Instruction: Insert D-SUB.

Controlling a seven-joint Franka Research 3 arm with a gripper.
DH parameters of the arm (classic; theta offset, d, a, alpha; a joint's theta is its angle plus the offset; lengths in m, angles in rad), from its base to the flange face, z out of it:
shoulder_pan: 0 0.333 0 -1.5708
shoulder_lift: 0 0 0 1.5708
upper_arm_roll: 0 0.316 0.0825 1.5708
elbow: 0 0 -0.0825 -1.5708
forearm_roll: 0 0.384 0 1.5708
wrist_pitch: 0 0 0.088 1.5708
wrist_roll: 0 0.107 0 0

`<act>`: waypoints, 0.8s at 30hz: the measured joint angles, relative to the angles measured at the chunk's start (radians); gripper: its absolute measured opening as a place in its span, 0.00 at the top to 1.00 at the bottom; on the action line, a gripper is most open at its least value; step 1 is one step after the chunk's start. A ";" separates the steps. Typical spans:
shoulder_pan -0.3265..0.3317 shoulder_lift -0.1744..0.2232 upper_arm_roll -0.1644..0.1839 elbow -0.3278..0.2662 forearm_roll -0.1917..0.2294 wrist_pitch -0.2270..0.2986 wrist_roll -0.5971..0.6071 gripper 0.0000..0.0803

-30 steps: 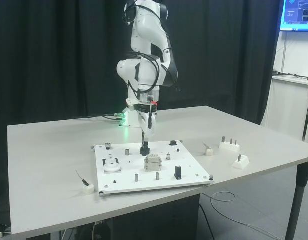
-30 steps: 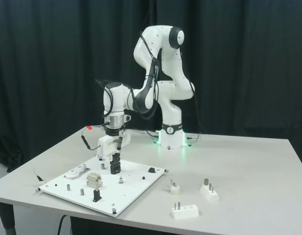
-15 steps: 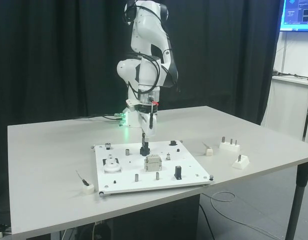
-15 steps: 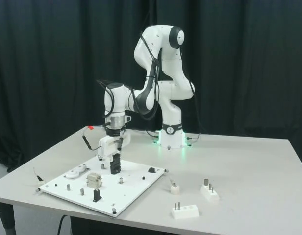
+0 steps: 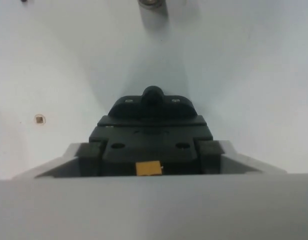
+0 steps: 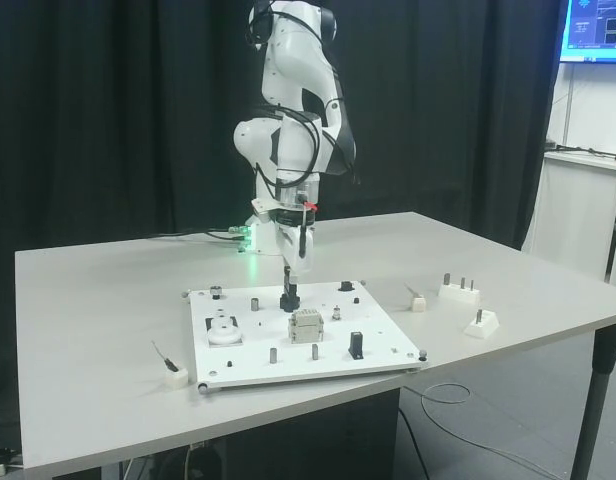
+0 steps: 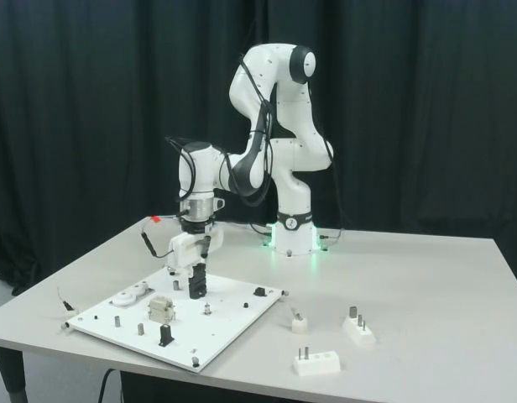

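A: Biggest first, with counts?

B: One grey table (image 6: 88,300), one white arm (image 7: 275,126), one white board (image 6: 378,345) lying flat on the table. The arm reached down over the board's middle.

A: Gripper?

B: One gripper (image 6: 288,293), pointing straight down, jaws clenched on the black D-SUB (image 5: 151,135). In the wrist view a black finger (image 5: 210,156) pressed each side of the connector, two fingers in all.

A: Where was the D-SUB?

B: Held upright just over the board, near its centre, lower end at or close to the surface. Couldn't tell whether it touched.

A: Other things on the board?

B: One grey block fixture (image 6: 305,325) just in front of the gripper, one white round disc part (image 6: 224,332) toward the board's left, one black clip part (image 6: 356,345) near the front edge, plus several small pegs, not counted reliably.

A: Off the board?

B: Three small white holders to the right: one with two pins (image 6: 458,291), one with a single pin (image 6: 480,324), one smaller (image 6: 418,302). One more small white holder (image 6: 174,377) sat at the board's front left.
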 joint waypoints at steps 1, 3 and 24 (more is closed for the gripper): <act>0.000 0.000 0.000 -0.001 0.000 0.001 -0.005 0.52; 0.000 0.000 0.000 -0.002 0.000 0.004 -0.015 0.47; 0.007 -0.046 -0.001 0.046 -0.009 -0.061 -0.037 0.01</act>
